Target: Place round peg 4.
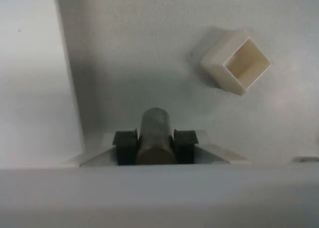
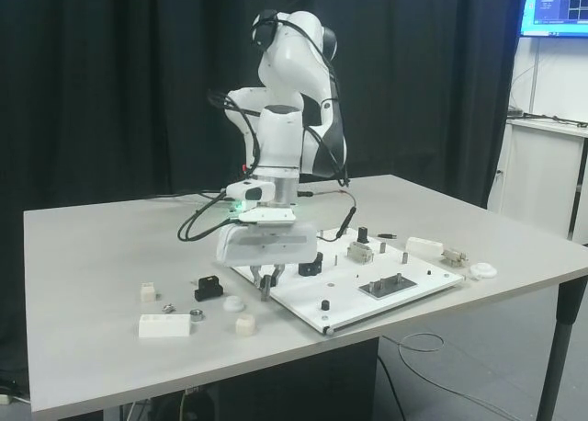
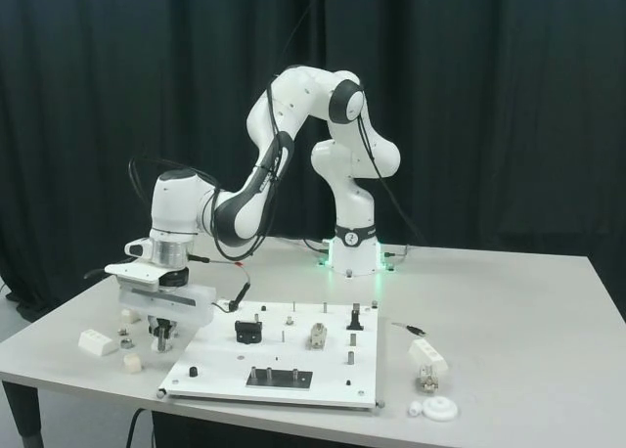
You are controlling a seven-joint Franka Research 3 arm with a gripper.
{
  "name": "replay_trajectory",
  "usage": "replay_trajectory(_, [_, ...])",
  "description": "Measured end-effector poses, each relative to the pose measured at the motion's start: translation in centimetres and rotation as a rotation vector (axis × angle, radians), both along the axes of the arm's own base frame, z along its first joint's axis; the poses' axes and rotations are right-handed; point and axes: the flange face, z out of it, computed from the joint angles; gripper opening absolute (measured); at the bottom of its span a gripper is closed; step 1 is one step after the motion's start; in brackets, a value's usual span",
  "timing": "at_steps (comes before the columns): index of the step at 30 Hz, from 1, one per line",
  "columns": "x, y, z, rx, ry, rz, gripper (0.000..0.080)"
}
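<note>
Grey table (image 1: 149, 49), hollow white box (image 1: 236, 62)

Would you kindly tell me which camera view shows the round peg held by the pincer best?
The wrist view: the round peg fills the centre, clamped between the black fingertips of the pincer. In both room views the pincer shows, but the peg is too small to tell.

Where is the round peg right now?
The peg is clamped between the black fingers of the gripper, just off the white board's edge, near the small hollow block.
</note>
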Motion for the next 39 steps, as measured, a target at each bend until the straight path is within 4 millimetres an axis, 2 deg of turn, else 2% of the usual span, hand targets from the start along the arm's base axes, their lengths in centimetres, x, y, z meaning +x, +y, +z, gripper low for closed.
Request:
replay_trajectory(19, [0.0, -1.6, -2.4, 0.048, 0.006, 0.006, 0.0151])
replay_trajectory(39, [0.4, -2.4, -3.2, 0.079, 0.044, 0.031, 0.0151])
